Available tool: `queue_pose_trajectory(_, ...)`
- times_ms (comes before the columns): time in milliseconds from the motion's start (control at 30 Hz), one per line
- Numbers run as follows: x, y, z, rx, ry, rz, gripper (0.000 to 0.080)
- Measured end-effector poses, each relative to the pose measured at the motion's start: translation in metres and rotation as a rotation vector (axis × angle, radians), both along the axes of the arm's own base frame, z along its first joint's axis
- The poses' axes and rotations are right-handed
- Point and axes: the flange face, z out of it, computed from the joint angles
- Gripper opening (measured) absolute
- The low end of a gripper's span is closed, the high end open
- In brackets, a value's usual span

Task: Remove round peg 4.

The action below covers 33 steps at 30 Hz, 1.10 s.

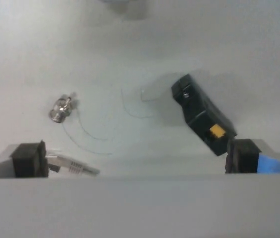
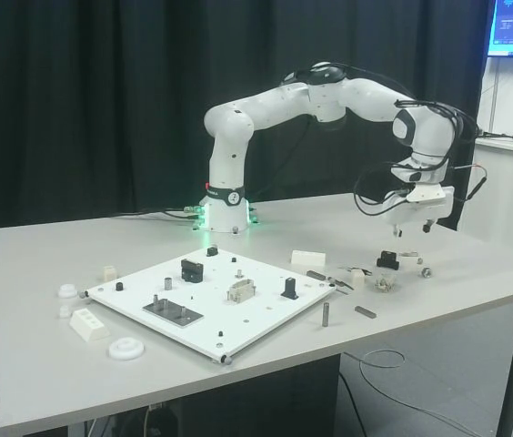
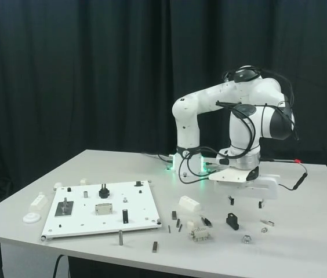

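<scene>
Metal peg on the white board looks light, stiff and slick, so I'd pinch its upper shaft. My claw hangs empty, fingers apart, well away.

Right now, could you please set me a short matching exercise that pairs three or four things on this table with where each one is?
Things:
1. Open end effector
2. White square board
3. White ring-shaped part
4. Small black block-shaped part

Places:
A. On the grey table, off the board, near the table's front edge in the first room view
B. On the table, roughly under the end effector
C. In the air, off to the side of the board
D. Flat on the table, in front of the arm's base

Pairs: 1-C, 2-D, 3-A, 4-B
</scene>
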Motion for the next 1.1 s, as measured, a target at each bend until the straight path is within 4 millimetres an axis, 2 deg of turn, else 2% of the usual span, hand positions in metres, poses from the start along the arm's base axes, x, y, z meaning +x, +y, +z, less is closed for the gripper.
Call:
queue_pose_trajectory(267,0.009,-0.021,0.009,-0.051,-0.015,0.038,0.08)
queue_pose_trajectory(533,0.022,-0.063,0.018,-0.127,-0.017,0.085,0.08)
queue_pose_trajectory(900,0.037,-0.149,0.027,-0.187,0.008,0.116,0.08)
queue_pose_trajectory(1100,0.038,-0.207,0.032,-0.197,0.034,0.135,0.08)
